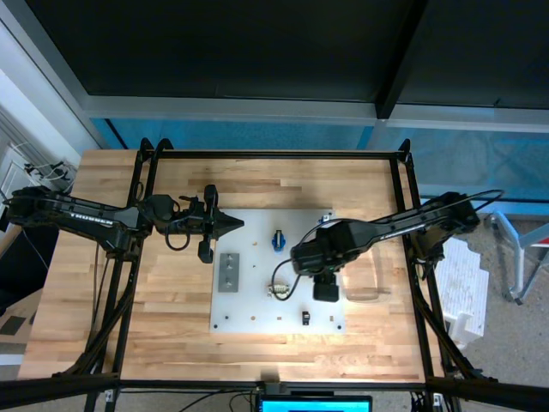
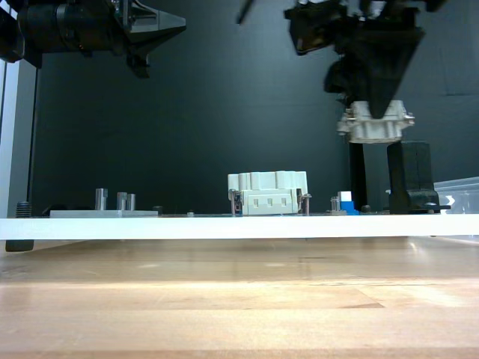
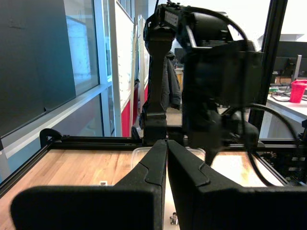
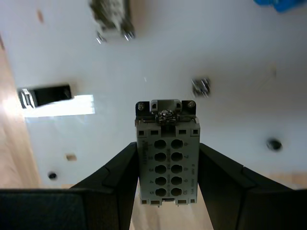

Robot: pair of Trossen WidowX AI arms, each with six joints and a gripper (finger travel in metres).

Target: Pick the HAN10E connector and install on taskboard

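The HAN10E connector point(image 4: 168, 153), a pale block with two rows of dark pin holes, sits clamped between the fingers of my right gripper point(image 4: 168, 146). In the low view the connector point(image 2: 374, 123) hangs well above the white taskboard point(image 2: 224, 226), right of a pale socket housing point(image 2: 268, 193) mounted on the board. From above, my right gripper point(image 1: 326, 287) hovers over the taskboard point(image 1: 257, 313) and hides the connector. My left gripper point(image 1: 236, 223) is shut and empty, high over the board's far-left edge.
On the board stand a grey block with three holes point(image 1: 229, 271), a blue part point(image 1: 278, 239), a small black fitting point(image 1: 306, 318) and the socket housing point(image 1: 280, 290). A clear plastic tray point(image 1: 369, 275) lies just right of the board. A black frame rims the wooden table.
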